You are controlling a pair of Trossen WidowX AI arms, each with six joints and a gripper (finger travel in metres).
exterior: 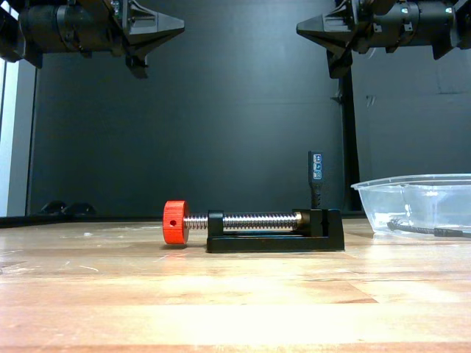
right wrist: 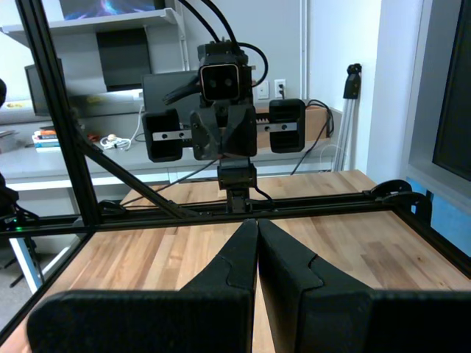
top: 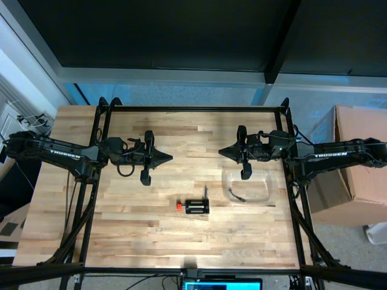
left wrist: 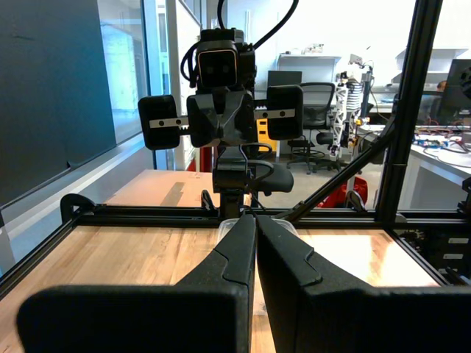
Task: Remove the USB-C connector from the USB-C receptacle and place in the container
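- The black left gripper is held high above the light wooden table, at 10 o'clock from the small black metal vise with the red knob. Its fingers are pressed together on nothing.
- The black right gripper is held equally high, at 1 o'clock from the vise. It is likewise closed and empty.
- The dark USB-C connector on its thin cable is judged to lie free inside the clear plastic container, at 2 o'clock from the vise. It is clear of the upright black USB-C receptacle clamped in the vise.
- Risk: the stiff cable may spring over the low container wall if the container is jolted.
- Risk: the light container may be pushed or tipped if the right gripper is lowered beside it.
- Risk: the receptacle may be struck if either arm is swept low across the vise.
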